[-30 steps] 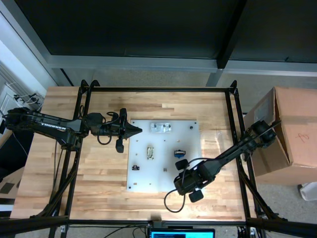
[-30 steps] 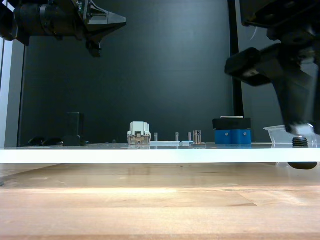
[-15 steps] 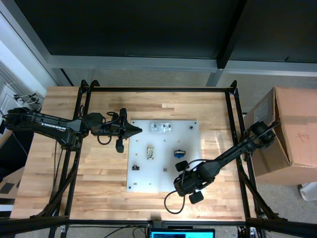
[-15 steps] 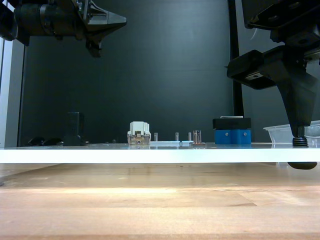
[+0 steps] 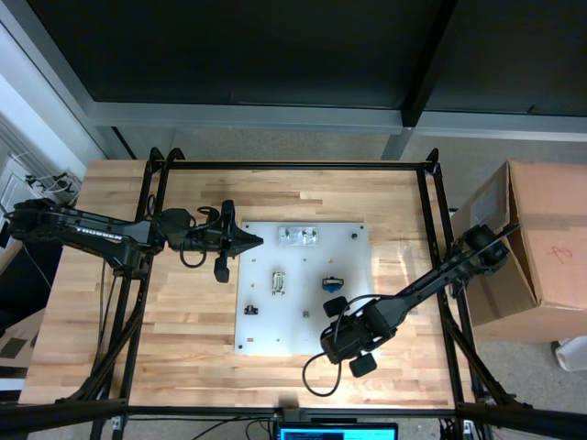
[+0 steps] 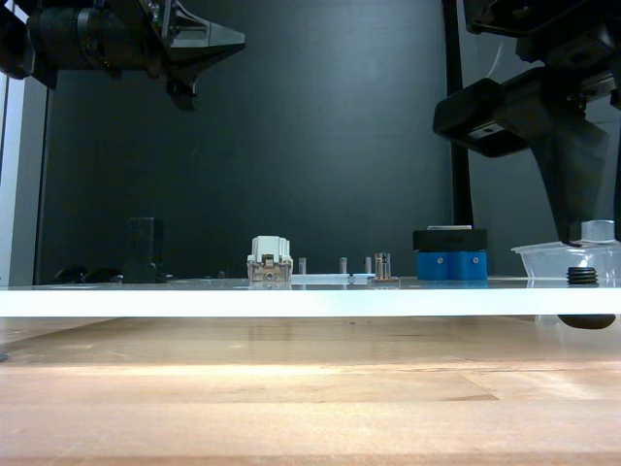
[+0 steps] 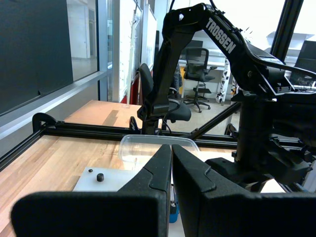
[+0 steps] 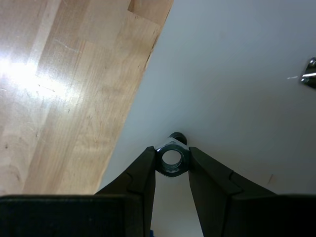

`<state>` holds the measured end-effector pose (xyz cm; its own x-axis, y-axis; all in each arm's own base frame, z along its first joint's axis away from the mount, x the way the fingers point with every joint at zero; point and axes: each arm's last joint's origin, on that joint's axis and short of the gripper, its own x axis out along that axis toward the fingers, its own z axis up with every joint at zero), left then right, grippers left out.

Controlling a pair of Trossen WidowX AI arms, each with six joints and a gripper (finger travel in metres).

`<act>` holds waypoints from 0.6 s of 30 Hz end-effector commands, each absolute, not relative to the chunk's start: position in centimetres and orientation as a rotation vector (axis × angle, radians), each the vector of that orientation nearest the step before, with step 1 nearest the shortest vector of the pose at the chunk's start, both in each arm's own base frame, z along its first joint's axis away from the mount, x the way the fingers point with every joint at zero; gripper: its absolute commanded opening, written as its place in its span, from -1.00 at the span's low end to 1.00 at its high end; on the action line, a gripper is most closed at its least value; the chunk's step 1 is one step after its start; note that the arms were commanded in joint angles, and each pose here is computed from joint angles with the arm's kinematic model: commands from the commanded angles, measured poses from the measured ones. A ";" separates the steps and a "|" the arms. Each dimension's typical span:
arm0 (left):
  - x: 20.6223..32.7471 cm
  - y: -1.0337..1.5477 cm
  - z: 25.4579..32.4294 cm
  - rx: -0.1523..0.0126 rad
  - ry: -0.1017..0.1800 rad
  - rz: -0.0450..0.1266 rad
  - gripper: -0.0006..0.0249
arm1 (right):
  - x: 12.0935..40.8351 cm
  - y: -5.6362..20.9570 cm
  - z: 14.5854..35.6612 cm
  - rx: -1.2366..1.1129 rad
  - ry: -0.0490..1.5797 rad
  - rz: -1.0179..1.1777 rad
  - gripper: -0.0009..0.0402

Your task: Pick the M12 nut and place it on its threads and fasten

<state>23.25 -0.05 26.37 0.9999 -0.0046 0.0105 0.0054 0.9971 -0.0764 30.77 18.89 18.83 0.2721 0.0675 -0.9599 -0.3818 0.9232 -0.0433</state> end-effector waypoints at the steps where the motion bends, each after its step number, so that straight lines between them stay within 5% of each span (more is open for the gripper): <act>1: 23.3 -0.05 26.36 -0.076 -0.010 -0.005 -0.95 | 31.4 18.8 18.5 -0.292 1.299 0.297 -0.92; 18: 23.3 -0.05 26.37 -0.076 -0.010 -0.005 -0.95 | 32.1 18.8 18.3 -0.291 1.323 0.284 -0.93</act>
<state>23.25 -0.05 26.38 0.9999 -0.0046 0.0109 0.0054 0.9971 -0.0764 32.11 18.80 18.33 0.2221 0.0356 -0.9744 -0.3656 0.9294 -0.0494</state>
